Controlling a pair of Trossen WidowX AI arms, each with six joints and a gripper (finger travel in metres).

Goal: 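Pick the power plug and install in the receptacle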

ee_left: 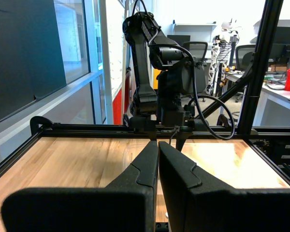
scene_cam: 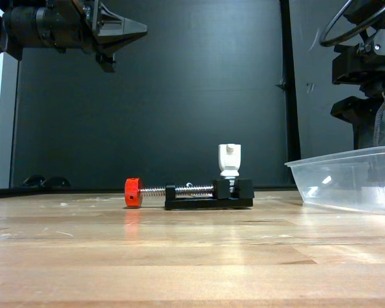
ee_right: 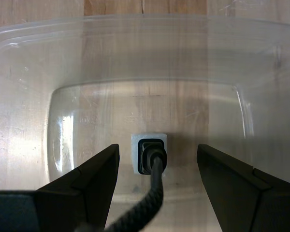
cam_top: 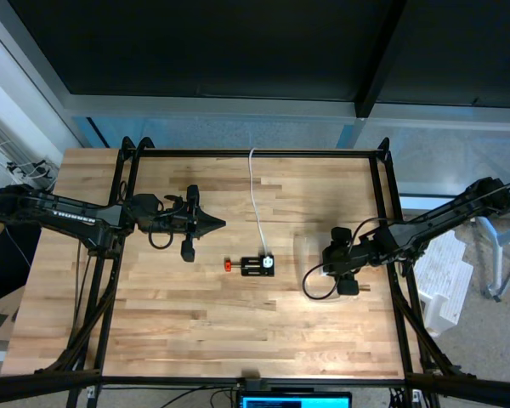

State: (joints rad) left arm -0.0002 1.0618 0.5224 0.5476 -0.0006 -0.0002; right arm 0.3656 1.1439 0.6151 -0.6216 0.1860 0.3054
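Note:
The power plug (ee_right: 151, 155) is a small black piece with a braided black cable, seated in a small white cube on the floor of a clear tray (ee_right: 29, 72). My right gripper (ee_right: 158, 148) hangs open above it, one finger on each side, touching nothing. The receptacle (scene_cam: 229, 159) is a white block standing upright in a black mini-vise (scene_cam: 208, 194) with a red knob (scene_cam: 133, 192), mid-table (cam_top: 264, 265). Its white cable (cam_top: 256, 200) runs to the far edge. My left gripper (cam_top: 211, 223) is shut and empty, held high to the left of the vise.
The clear tray (scene_cam: 346, 183) sits right of the vise, under my right gripper (cam_top: 333, 260). A black frame rail (cam_top: 255, 154) borders the wooden table. In the left wrist view the shut fingers (ee_left: 150, 164) point across at the right arm (ee_left: 169, 82).

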